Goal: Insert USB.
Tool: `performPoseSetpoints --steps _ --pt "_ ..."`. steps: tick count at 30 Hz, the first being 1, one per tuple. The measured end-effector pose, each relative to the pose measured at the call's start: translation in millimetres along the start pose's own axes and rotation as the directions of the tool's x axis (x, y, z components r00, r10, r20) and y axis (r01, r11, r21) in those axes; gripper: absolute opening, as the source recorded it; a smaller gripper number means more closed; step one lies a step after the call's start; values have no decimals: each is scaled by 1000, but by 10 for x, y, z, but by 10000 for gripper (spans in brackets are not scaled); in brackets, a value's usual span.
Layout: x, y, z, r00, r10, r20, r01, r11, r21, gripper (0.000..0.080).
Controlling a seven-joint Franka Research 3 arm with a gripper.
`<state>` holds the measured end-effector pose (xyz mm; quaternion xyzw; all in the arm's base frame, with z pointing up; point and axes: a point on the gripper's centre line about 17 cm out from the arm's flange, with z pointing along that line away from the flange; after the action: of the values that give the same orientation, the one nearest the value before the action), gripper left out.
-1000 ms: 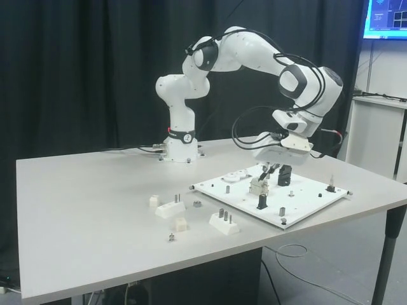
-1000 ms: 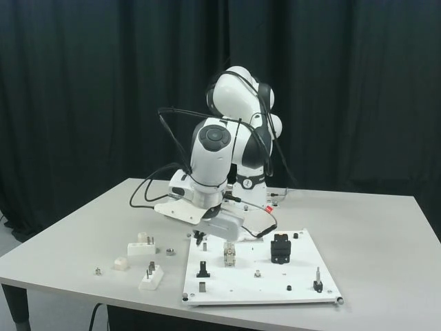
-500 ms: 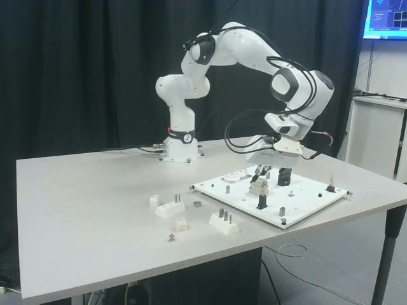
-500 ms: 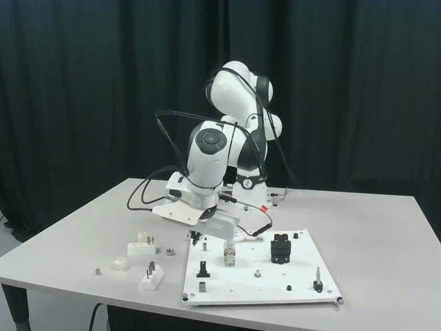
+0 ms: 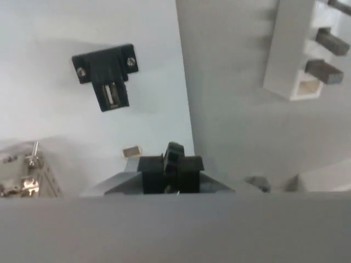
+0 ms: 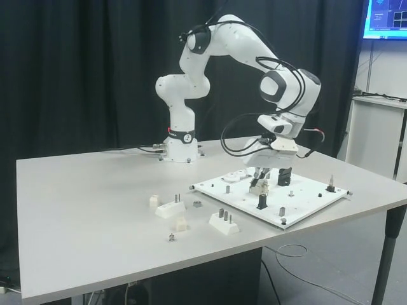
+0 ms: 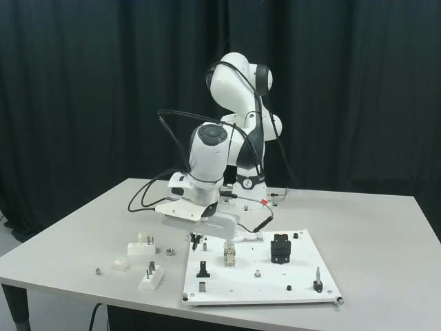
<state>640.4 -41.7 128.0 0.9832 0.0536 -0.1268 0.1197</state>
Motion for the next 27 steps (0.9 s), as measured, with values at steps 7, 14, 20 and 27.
performPoseSetpoints --steps 7,14,20,27 --pt "47 -28 -36 996 -30 -79 30 1000 5 51" --pt "134 -66 -124 985 -69 -158 71 997 7 51" --pt "212 -96 -172 973 -104 -206 107 994 4 51" --pt "270 -126 -178 963 -135 -235 143 990 16 51"
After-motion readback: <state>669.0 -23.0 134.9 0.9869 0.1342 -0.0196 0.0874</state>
